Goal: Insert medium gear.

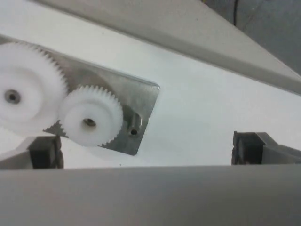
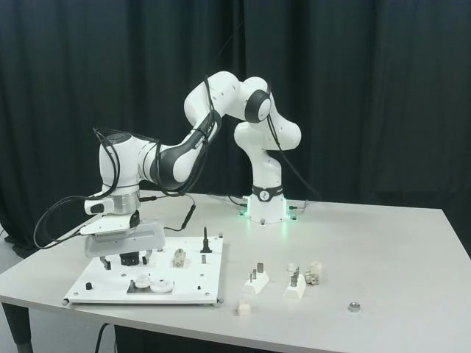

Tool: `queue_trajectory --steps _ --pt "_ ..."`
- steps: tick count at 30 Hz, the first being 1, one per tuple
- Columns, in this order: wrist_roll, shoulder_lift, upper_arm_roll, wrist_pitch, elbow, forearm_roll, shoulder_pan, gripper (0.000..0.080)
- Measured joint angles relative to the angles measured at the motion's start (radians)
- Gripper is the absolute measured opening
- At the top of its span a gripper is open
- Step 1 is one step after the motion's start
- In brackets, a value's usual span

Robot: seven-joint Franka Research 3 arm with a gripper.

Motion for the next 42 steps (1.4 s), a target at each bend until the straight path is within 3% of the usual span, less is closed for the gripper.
queue_trajectory --steps 42 --pt "0.046 0.073 0.009 0.042 0.034 0.004 -0.023 0.08"
